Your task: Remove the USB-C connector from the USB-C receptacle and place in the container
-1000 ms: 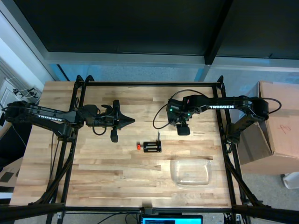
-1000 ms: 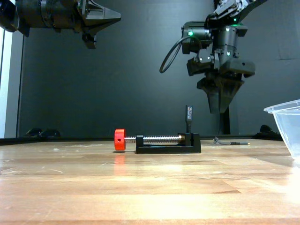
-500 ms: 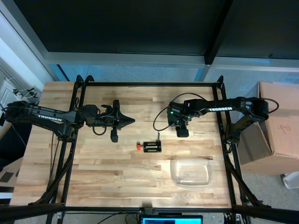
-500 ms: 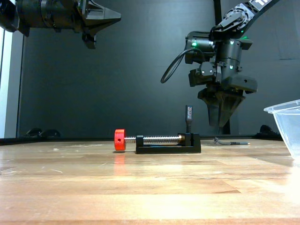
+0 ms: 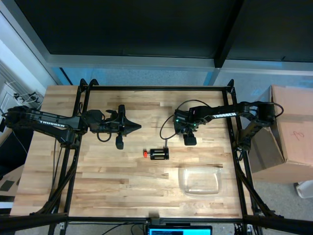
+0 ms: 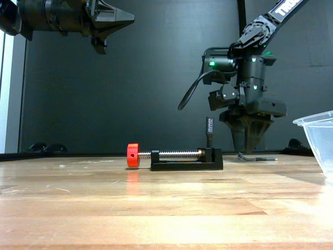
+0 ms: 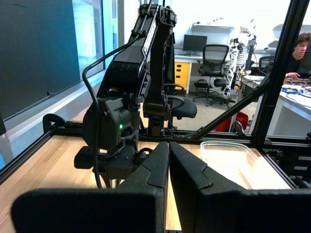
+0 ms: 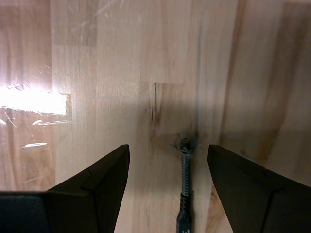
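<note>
A: Where is the USB-C connector (image 6: 209,126) on your screens?

B: I have it standing upright at the right end of the black clamp (image 6: 182,165) (the one with the red knob (image 6: 133,155)), near the middle of the desk (image 5: 112,171). Neither tool holds it. It sits in its seat there, though I can't tell how deep.

A: And the right tool?

B: My right tool (image 6: 251,147) points straight down with its tips close to the desk. It's to the right of the connector and a little toward the far edge, not touching it. On its wrist camera the fingers (image 8: 97,184) are spread wide, and the frayed end of a braided cable (image 8: 184,170) lies on the wood between them.

A: Left side?

B: The left tool (image 5: 138,127) hangs high over the left half of the desk. It's level and aimed toward the right edge, with its fingers pressed together on nothing.

A: The container?

B: The container (image 5: 199,181) is clear plastic (I only catch its rim in the low view). It sits toward the near edge, right of the clamp and apart from it.
</note>
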### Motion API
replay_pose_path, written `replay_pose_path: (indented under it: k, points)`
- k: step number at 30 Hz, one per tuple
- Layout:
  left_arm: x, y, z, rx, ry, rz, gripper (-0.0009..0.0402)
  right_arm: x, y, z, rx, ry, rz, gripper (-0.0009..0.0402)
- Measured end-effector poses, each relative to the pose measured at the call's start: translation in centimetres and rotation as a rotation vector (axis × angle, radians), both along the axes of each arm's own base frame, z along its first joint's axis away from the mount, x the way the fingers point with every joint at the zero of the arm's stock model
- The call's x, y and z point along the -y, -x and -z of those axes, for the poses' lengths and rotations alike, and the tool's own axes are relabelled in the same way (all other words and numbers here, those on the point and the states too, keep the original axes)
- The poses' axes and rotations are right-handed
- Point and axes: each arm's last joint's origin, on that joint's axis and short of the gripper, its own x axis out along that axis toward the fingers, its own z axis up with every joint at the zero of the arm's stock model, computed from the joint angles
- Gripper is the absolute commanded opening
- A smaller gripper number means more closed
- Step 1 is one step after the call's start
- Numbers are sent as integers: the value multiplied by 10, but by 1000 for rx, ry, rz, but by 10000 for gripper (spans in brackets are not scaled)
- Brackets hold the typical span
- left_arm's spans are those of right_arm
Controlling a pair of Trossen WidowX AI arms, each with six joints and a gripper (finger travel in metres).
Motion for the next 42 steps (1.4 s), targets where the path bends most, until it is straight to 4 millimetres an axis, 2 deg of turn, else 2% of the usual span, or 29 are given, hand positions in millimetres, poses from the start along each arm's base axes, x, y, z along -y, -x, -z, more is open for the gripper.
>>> replay_pose_path:
  k: [10,20,29,34,42]
  points:
    - [0,0,0,0,0,0,0,3,1,2,-4,2,-8,222]
    - [0,0,0,0,0,0,0,8,3,4,1,-19,4,172]
    - [0,0,0,1,0,0,0,7,7,12,12,-16,4,156]
    - [0,0,0,0,0,0,0,7,8,14,9,-17,4,123]
    - [0,0,0,1,0,0,0,7,7,14,19,-7,7,36]
